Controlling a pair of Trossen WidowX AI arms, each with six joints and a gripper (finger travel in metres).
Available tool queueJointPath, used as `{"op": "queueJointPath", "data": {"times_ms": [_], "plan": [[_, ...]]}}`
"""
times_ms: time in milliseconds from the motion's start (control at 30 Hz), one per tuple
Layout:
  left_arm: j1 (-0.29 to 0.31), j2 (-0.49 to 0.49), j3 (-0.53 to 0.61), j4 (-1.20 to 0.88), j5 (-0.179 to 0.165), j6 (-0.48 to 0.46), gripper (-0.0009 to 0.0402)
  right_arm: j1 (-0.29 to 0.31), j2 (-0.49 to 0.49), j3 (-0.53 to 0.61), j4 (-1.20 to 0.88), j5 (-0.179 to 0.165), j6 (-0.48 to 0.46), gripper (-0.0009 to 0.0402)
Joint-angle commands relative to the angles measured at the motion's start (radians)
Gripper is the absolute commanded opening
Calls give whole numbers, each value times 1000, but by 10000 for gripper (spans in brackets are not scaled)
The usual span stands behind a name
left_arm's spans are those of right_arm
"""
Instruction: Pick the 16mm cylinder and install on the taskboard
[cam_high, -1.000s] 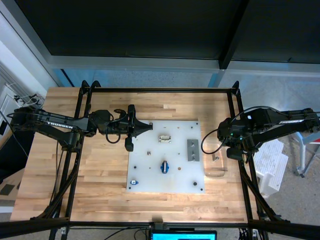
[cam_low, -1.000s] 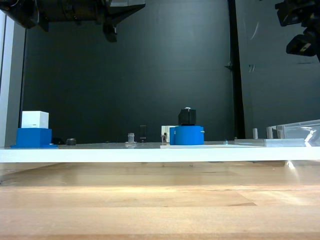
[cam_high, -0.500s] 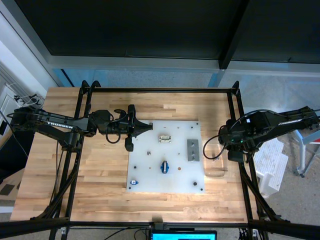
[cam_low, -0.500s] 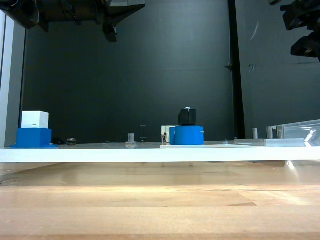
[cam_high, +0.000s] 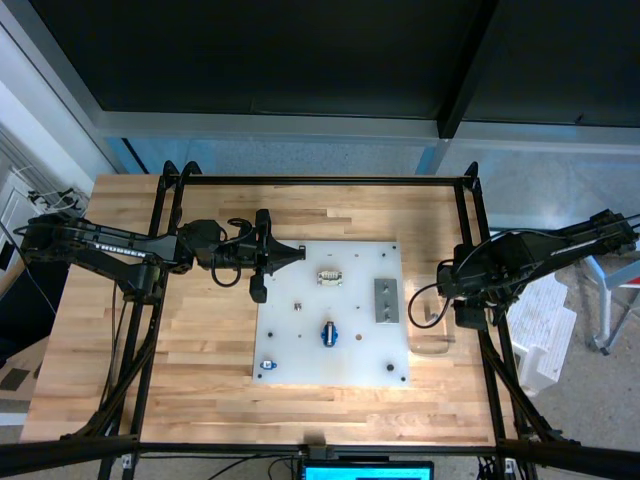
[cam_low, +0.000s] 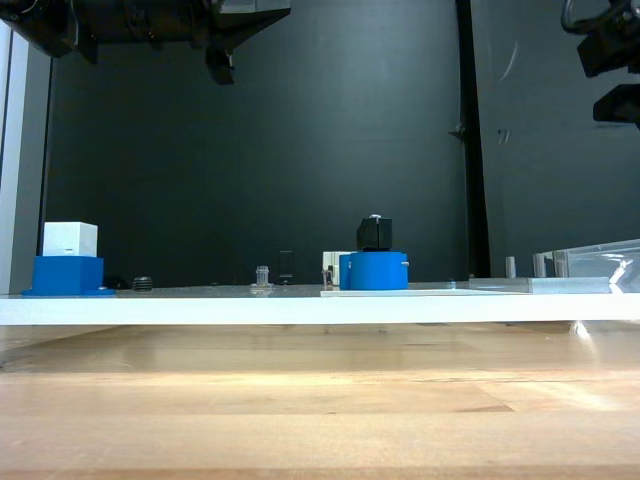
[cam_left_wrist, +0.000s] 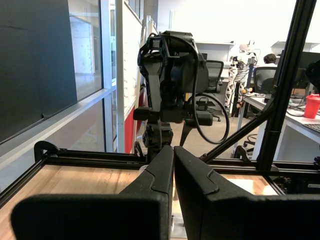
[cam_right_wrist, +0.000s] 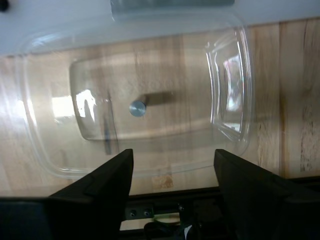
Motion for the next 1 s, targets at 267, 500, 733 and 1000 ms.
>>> {"op": "queueJointPath", "data": {"times_ms": [267, 500, 733, 1000], "plan": [[0, 0, 0, 0, 0, 0, 1, 16, 0, -38, 24, 0, -2, 296], [0, 0, 0, 0, 0, 0, 1, 25, 0, -92, 86, 0, -1, 315], [0, 0, 0, 0, 0, 0, 1, 40, 15, -125, 116, 0, 10, 320], [0, 0, 0, 0, 0, 0, 1, 65, 37, -166, 164, -1, 51, 320]]}}
